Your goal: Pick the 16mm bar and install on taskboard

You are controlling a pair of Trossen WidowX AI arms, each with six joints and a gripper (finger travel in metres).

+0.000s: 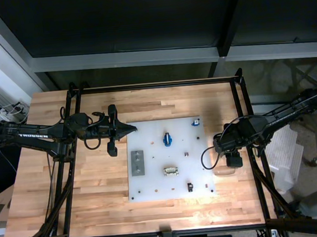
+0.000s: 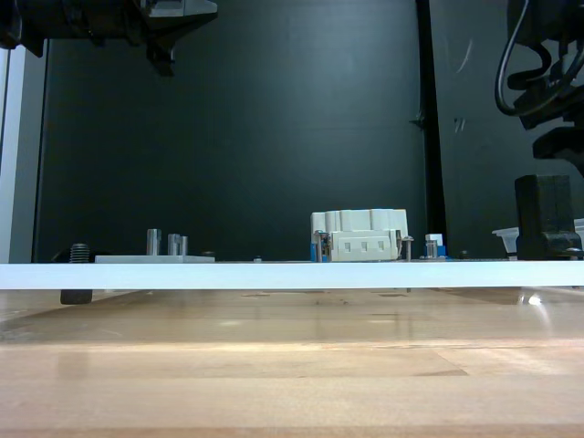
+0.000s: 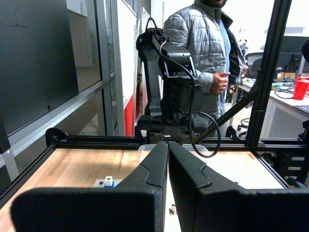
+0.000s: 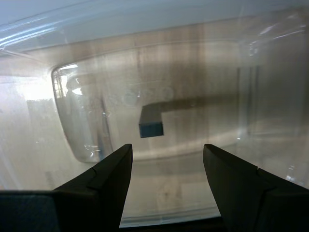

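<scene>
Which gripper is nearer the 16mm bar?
Right. The right gripper hangs open just over the 16mm bar, lying free in a clear tray beside the taskboard. The left gripper, shut, is above the board's far left corner.

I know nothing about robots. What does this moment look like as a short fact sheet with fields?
Bar: lying free inside a clear tub, not held, not on the board
Tub position: on the wooden table, just off the board's right edge
Right hand: open, pointing into the tub, with the bar ahead of its fingers and untouched
Left hand: shut, empty, raised near the board's far left corner
White board: flat on the table, carrying a white connector and other small fittings
</scene>
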